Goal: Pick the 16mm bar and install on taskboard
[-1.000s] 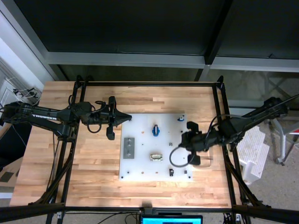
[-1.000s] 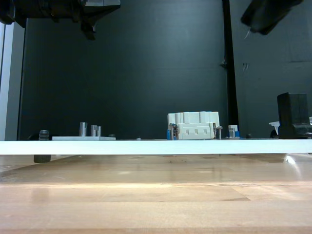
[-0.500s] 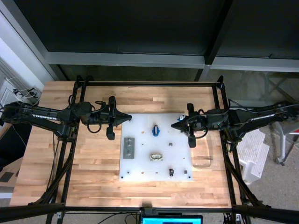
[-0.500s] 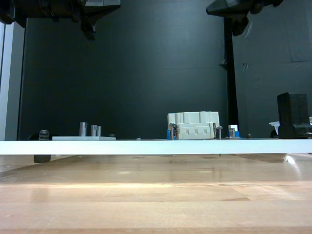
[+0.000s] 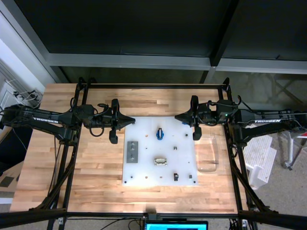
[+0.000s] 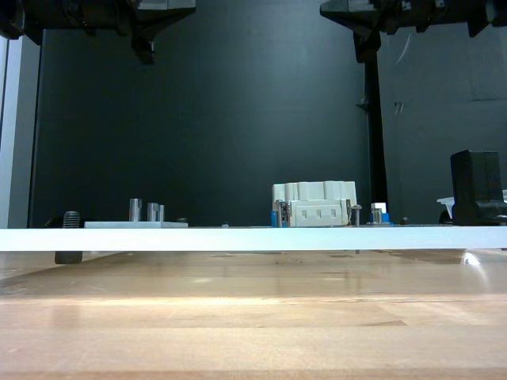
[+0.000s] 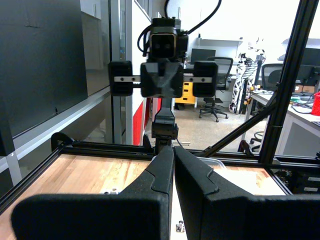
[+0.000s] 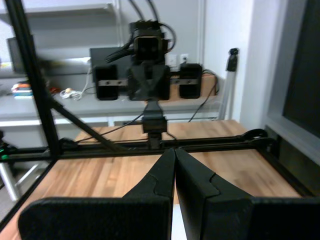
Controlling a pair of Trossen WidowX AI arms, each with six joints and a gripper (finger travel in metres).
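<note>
Moved: right gripper (image 5: 177, 117) swung to taskboard's (image 5: 144, 168) far-right corner.
Left gripper (image 5: 132, 120): above left edge; both claws together, empty.
16mm bar: whereabouts could not be told.
Risk: closed claws could knock it.

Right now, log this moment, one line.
left gripper shut, high by taskboard far-left corner | right gripper shut, high by far-right corner | 16mm bar: unheld, whereabouts unclear

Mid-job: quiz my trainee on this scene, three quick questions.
1. True or false: the left end effector grips the 16mm bar.
2. The right end effector is: A) on the connector B) shut, raised above the far right corner of the taskboard C) open, on the table
3. How many bars stand upright in the grey block?
Key: 1 false: shut, empty, raised above the board's far left corner. 2 B. 3 three; which is 16mm cannot be told.
</note>
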